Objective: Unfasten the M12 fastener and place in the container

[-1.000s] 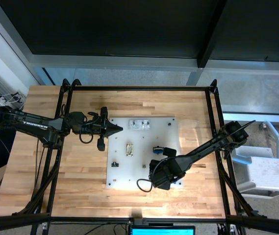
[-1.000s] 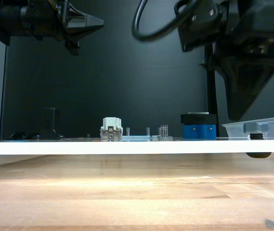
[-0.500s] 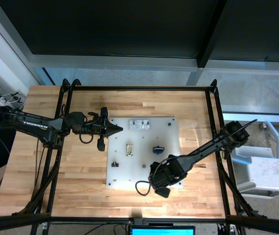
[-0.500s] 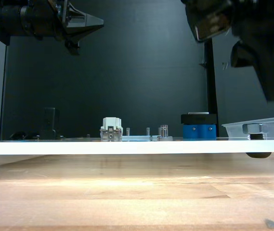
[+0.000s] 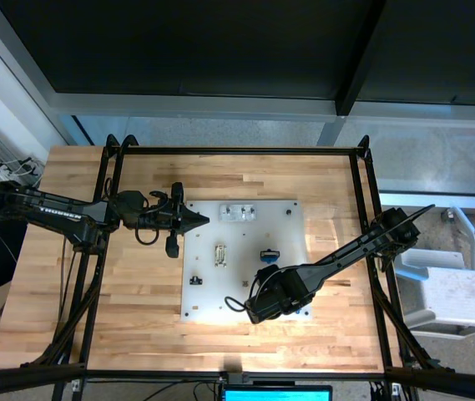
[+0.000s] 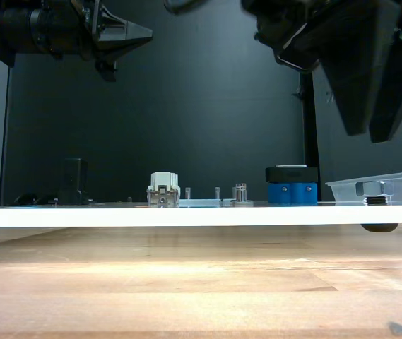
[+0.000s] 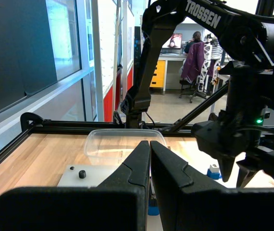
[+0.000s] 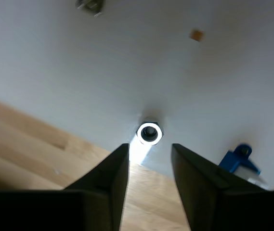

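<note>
The silver M12 nut (image 6: 374, 188) sits on its ribbed black stud (image 6: 375, 200) at the near right edge of the white board (image 6: 186, 215), not in the clear container (image 6: 342, 189) behind. The right gripper (image 6: 367, 134) hangs above, clear of it, fingers spread, seemingly aligned to straddle it. The left gripper (image 7: 150, 144), fingers pressed together, is parked aloft at left.

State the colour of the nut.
Silver, clearest in the low view; nut; right tool hovers above it, left tool raised at left.

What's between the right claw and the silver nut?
Only air, the low view shows: the open right claw hangs above the nut on its stud. Left claw sits shut, far left.
</note>
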